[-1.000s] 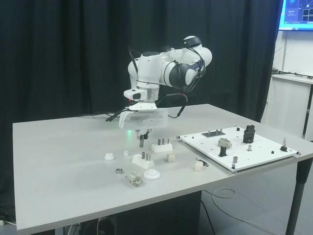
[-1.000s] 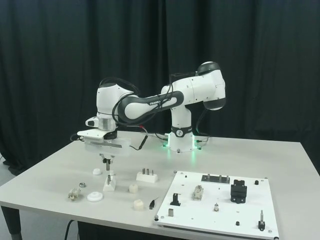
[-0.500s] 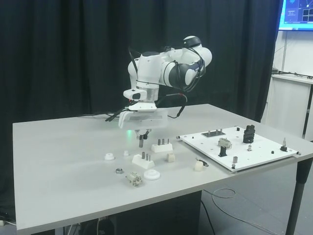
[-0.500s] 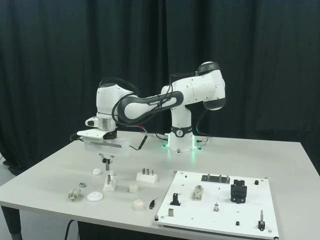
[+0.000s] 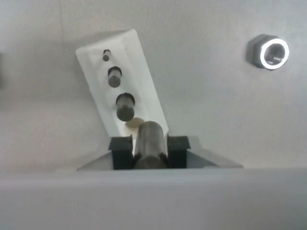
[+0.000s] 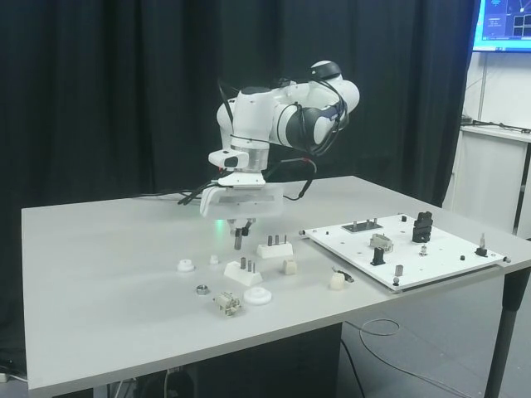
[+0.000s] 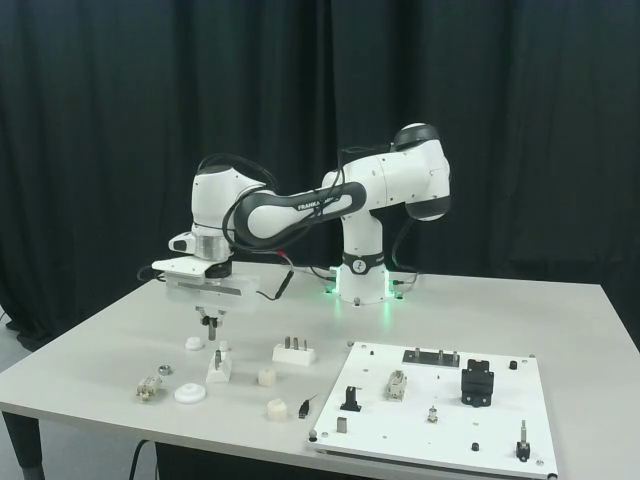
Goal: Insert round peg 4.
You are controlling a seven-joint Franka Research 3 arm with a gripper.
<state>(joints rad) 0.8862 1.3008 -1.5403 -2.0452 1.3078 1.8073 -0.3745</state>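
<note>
My gripper (image 5: 150, 152) is shut on a grey round peg (image 5: 149, 135), held upright between the black fingertips (image 5: 122, 151). Right under it lies a white peg block (image 5: 144, 81) with three smaller pegs standing in a row and one empty round hole (image 5: 134, 123) at the near end. The peg's tip hangs just above and beside that hole, apart from it. From the room cameras the gripper (image 6: 238, 235) hovers over the block (image 6: 242, 272) on the grey table; the gripper (image 7: 211, 325) and block (image 7: 218, 369) also show from the other side.
A metal nut (image 5: 268, 51) lies near the block (image 6: 201, 289). A second white peg block (image 6: 275, 248), small white parts (image 6: 290, 266), a white ring (image 6: 258, 296) and a metal connector (image 6: 226, 303) lie around. A white board with fixtures (image 6: 440, 257) sits at the right.
The gripper with the peg has shifted slightly up and sideways above the peg block. Nothing else on the table has moved.
</note>
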